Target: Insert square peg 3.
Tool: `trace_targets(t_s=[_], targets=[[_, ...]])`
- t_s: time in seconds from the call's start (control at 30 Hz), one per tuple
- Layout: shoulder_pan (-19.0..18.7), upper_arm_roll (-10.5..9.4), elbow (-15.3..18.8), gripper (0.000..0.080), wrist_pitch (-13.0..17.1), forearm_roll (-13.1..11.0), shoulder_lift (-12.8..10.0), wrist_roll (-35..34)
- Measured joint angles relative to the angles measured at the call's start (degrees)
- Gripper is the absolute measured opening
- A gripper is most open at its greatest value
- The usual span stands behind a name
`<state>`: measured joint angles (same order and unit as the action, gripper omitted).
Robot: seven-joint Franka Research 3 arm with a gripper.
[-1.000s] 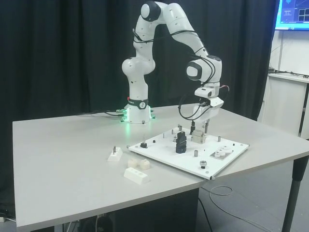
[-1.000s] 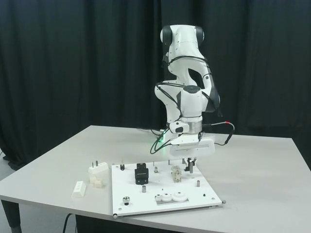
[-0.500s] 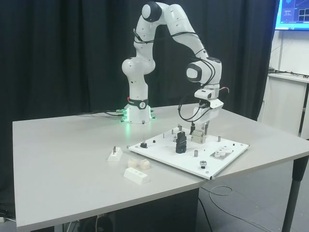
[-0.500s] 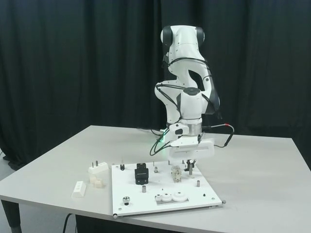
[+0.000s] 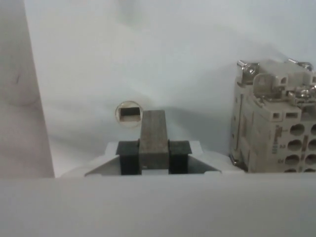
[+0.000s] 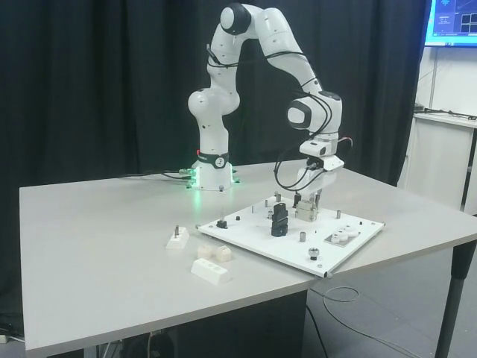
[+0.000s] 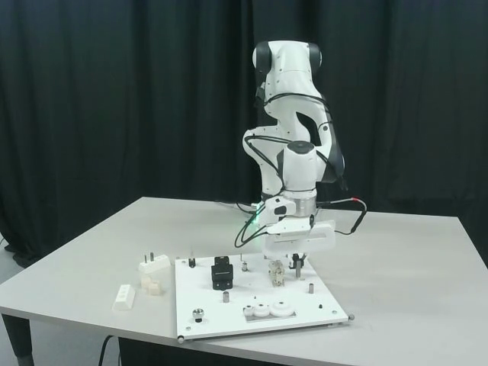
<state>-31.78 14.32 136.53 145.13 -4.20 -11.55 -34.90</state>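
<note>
black curtains hang behind the whole scene, and in the first room view a white cabinet (image 6: 440, 153) stands past the grey table's (image 6: 89, 246) right edge with a screen (image 6: 453, 22) high in the corner. on the bare table top, left of the board, sit three small white blocks (image 6: 200, 255), well apart from the arm's white base (image 6: 212, 173) with its green lights near the far edge. the white board (image 6: 294, 233) lies at the table's front right corner; it carries a black clamp block (image 6: 279, 219) near its middle, short upright pins, a multi-pin connector housing (image 5: 274, 123) toward its far edge and white gears (image 7: 267, 310) by its near edge. the gripper (image 5: 154, 157) hangs low over the far part of the board, just beside the connector, its black fingers (image 5: 127, 154) closed narrow on the square peg (image 5: 153, 140), held upright. in the wrist view the peg's tip sits close to a small round insert with a square hole (image 5: 129, 113) in the board; whether the tip touches the board cannot be told.
</note>
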Motion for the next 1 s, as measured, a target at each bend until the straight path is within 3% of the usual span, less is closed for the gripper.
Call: trace_targets(t_s=[1.0], targets=[[0.00, -0.52, 0.03, 0.0114, 0.64, 0.00, -1.01, 1.46]])
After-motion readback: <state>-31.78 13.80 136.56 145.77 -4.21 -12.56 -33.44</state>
